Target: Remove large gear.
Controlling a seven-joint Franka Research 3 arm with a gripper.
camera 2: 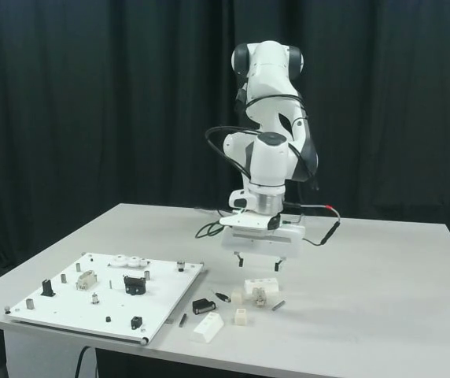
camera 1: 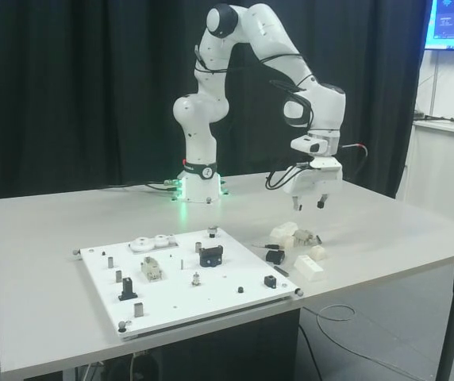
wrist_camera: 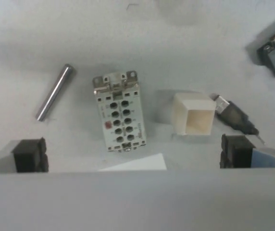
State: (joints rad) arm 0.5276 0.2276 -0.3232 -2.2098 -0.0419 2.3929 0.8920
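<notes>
Two white gears (camera 1: 149, 243) sit side by side at the far edge of the white board (camera 1: 211, 298); they also show as gears (camera 2: 127, 261) in the second room view. They are out of the wrist view. My gripper (camera 1: 309, 205) hangs open above the table to the side of the board, well away from the gears, with nothing between its fingers. It hovers over a group of loose parts. In the wrist view the gripper (wrist_camera: 132, 154) looks down on a white multi-hole connector (wrist_camera: 118, 113).
Below the gripper lie a metal pin (wrist_camera: 55, 92), a hollow white square block (wrist_camera: 193, 114) and a black cable plug (wrist_camera: 236, 118). More white blocks (camera 1: 308, 268) lie near the table's front edge. The board carries a black block (camera 1: 211, 255) and small pegs.
</notes>
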